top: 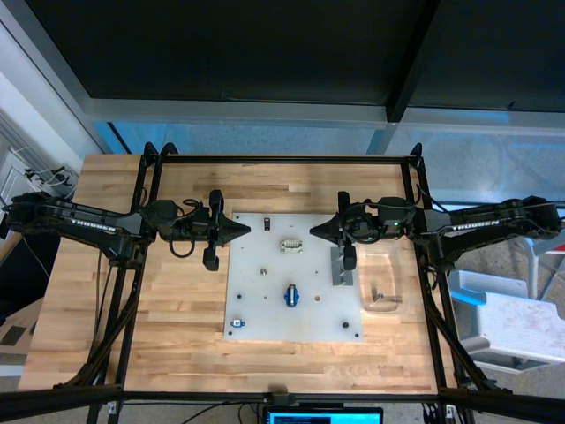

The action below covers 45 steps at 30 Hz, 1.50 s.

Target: Pick the 16mm cylinder and place it in the taskboard

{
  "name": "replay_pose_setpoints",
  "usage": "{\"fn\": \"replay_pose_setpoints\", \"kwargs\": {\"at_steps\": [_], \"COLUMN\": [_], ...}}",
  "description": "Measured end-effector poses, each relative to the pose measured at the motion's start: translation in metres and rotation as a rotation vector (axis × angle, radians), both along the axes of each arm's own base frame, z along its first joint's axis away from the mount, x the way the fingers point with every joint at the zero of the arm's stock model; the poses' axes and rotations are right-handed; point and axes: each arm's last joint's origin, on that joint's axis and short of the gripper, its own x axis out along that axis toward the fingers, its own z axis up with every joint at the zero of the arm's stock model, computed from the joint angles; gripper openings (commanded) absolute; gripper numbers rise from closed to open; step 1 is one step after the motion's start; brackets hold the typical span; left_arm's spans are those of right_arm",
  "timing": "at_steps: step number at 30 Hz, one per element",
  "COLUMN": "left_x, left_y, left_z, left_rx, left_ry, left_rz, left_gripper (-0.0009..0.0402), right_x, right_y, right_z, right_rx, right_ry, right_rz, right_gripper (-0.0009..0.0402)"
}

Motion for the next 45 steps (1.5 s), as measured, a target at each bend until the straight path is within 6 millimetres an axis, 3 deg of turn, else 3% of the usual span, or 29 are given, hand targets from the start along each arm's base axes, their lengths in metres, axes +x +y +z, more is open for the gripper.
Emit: {"fn": "replay_pose_setpoints", "kwargs": {"at_steps": [20,45], "left_x": [0.000,0.000], "left_y": [0.000,0.000], "left_z": [0.000,0.000], "left_rx": [0.000,0.000], "left_ry": [0.000,0.000], "left_rz": [0.000,0.000], "left_gripper": [0.0000,0.0000], "right_x": [-0.016,-0.056], "right_y": [0.013,0.037], "right_z": [0.034,0.038], "right_rx": [-0.032,0.032], "right_ry": [0.475,0.946], "right_rz": [0.063,0.082], "right_gripper": [0.0000,0.0000]}}
